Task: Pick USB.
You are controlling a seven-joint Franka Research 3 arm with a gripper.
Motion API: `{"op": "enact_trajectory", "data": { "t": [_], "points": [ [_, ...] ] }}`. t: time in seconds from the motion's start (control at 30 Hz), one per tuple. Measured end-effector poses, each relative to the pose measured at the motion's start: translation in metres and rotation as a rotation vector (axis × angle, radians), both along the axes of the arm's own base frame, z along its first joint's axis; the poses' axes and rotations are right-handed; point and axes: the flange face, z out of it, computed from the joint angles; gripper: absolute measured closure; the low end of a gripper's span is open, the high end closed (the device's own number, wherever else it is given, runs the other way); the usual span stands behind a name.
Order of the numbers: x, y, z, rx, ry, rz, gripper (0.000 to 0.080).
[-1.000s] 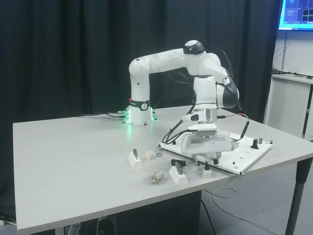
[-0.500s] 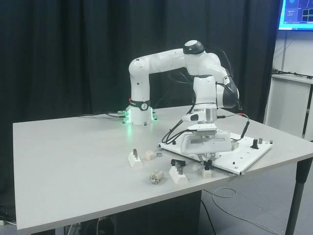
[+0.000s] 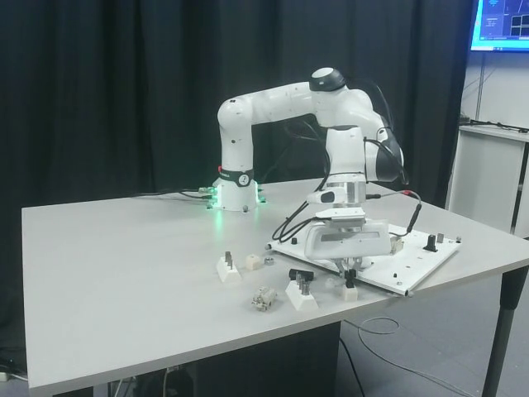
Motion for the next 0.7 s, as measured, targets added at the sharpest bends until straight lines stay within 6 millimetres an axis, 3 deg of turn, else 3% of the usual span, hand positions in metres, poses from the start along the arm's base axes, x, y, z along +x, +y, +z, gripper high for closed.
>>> {"op": "enact_trajectory", "data": {
  "t": [0.7],
  "points": [
    [0.001, 0.003, 0.039, 0.017, 0.023, 0.002, 0.0713]
  ]
}}
